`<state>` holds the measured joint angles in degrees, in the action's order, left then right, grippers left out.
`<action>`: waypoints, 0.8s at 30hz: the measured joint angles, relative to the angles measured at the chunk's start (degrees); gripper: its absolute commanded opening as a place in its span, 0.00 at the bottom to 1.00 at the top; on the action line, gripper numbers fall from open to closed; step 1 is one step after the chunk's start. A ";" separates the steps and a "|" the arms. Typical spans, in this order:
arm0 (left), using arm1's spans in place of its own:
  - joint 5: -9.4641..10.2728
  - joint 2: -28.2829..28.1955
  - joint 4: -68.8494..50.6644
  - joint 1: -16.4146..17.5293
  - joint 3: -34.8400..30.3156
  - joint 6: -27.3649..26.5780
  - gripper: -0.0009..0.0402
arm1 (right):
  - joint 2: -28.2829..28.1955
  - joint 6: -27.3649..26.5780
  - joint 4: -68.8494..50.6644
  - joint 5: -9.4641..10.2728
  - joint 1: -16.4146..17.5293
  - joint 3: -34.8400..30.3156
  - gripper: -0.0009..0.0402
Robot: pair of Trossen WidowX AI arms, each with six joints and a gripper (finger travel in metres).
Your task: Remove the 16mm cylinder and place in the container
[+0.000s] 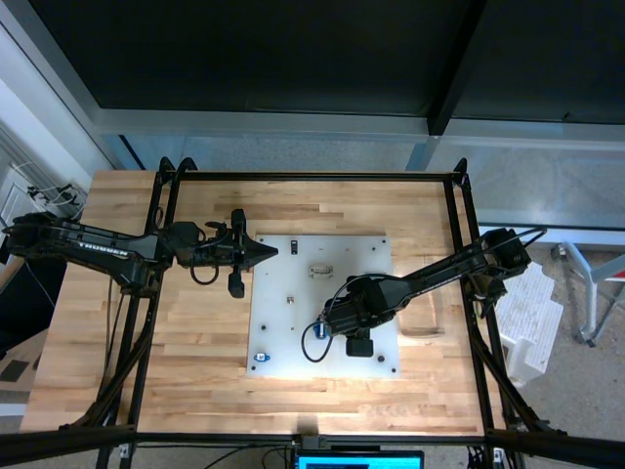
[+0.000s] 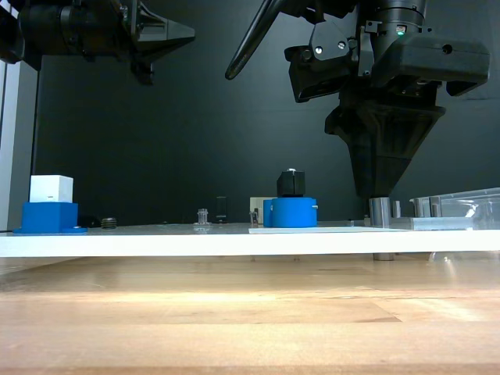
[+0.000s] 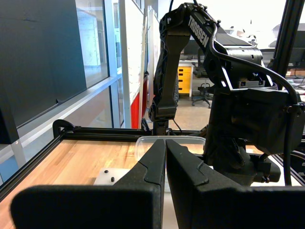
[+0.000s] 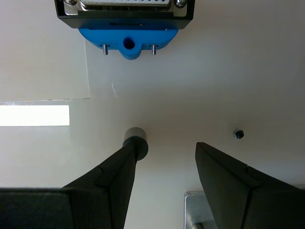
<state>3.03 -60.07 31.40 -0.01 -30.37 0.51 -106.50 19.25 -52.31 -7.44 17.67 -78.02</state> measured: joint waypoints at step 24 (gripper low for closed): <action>-0.02 0.00 0.00 0.00 0.00 -0.02 0.02 | 0.44 0.00 -0.13 -0.02 0.00 0.02 0.45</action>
<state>3.01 -60.07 31.40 -0.01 -30.37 0.49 -106.06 19.25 -52.45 -7.46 17.67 -78.00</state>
